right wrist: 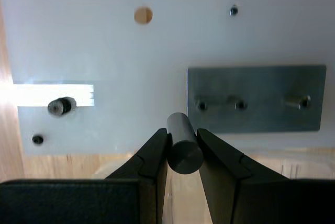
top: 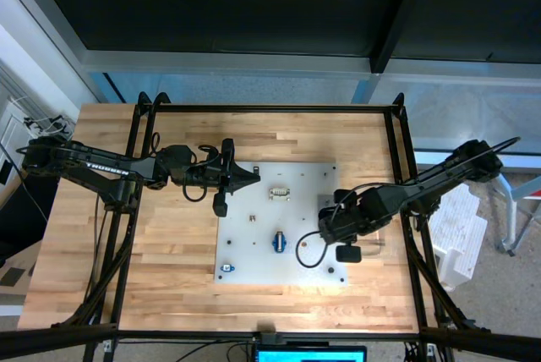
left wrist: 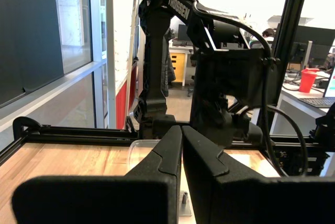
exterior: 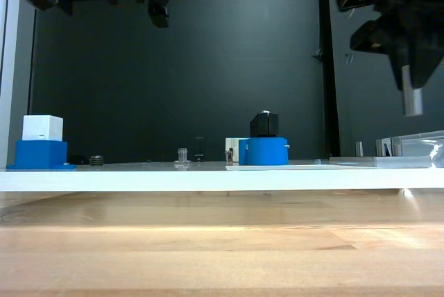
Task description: Pick the 16mm cylinder and install on the taskboard
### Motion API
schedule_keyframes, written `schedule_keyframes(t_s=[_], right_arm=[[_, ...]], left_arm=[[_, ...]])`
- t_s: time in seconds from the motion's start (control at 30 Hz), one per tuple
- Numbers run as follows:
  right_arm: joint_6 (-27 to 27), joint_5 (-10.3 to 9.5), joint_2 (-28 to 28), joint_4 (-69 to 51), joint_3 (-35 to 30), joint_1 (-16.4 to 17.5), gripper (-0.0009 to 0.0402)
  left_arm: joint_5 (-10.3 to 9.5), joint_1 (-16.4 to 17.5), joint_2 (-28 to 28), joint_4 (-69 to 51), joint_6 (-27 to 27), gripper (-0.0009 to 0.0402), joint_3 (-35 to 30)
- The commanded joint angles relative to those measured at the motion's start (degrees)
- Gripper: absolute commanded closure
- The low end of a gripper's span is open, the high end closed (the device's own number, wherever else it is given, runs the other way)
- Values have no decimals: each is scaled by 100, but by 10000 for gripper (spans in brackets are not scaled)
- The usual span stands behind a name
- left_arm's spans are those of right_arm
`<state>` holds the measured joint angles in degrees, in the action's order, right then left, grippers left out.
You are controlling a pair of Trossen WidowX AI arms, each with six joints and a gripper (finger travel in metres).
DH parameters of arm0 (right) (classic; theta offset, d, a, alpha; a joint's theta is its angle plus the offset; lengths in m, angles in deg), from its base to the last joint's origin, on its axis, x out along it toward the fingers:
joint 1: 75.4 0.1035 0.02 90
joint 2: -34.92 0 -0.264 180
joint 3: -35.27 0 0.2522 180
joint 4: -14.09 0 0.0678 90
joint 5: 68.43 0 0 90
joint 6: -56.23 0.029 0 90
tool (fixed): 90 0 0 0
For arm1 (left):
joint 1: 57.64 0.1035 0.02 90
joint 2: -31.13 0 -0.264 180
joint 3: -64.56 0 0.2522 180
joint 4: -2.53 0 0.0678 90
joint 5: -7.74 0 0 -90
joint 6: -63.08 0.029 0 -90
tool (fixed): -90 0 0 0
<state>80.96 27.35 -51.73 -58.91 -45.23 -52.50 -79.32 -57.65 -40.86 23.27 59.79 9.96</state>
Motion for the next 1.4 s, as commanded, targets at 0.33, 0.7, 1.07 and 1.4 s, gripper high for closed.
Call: schedule_keyframes(t_s=[0.33, 0.7, 1.07, 1.4], right_arm=[[-122, 17, -826, 70, -695, -107, 380], [-125, 11, -1349, 79, -1182, -177, 380], [-162, 20, -1600, 133, -1445, -195, 380], [-149, 61, -1700, 192, -1440, -186, 380]], left_arm=[[2, 2, 0, -2, 0, 393, -2], [2, 0, 0, 2, 2, 393, -2], [2, 2, 0, 0, 0, 393, -2], [2, 0, 0, 2, 2, 393, -2]])
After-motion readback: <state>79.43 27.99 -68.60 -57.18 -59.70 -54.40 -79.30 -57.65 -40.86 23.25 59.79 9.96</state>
